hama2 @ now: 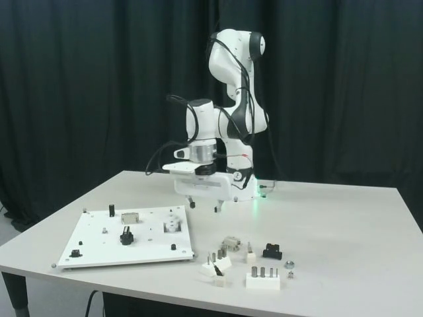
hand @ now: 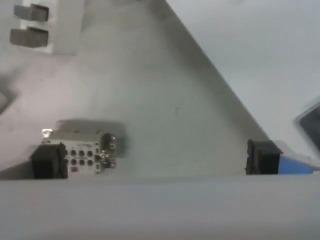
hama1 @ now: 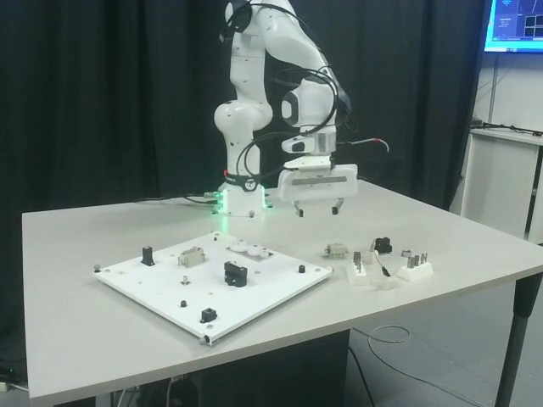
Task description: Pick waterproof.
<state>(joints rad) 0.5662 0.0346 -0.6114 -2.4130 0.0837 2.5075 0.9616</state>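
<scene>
The waterproof connector is a small grey block with several round holes in its face. It lies on the grey table between the white board and the white peg holders, and also shows as the connector in the second room view. My gripper hangs open above the table, behind the connector and well clear of it, holding nothing. In the wrist view the connector sits close beside one black fingertip, not between the two; the gripper is spread wide.
A white board with several small black and grey parts lies at the table's front. Two white peg holders and a black part stand near the connector. The arm's base glows green behind.
</scene>
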